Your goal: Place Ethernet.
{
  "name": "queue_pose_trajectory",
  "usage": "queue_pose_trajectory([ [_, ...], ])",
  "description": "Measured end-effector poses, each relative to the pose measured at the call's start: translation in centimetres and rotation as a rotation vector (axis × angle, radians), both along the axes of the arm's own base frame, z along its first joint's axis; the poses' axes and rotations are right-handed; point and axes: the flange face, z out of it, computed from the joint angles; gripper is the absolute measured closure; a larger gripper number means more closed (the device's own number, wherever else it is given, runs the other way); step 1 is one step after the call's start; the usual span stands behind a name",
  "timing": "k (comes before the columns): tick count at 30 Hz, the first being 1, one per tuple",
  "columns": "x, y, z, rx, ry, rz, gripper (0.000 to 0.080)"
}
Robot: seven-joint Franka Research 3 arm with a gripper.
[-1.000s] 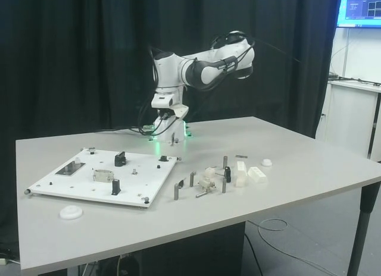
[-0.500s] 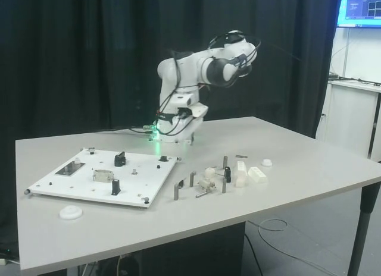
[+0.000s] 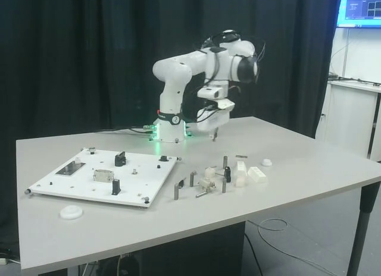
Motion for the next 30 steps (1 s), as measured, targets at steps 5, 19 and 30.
queue_pose_trajectory([
  [5, 0.3, 4.0, -0.1, -0.044, -0.013, -0.036, 0.0726],
  [19, 0.6, 13.7, -1.6, -0.143, -0.096, -0.114, 0.0726],
  [30, 1.2, 17.4, -2.3, -0.157, -0.144, -0.16, 0.0726],
])
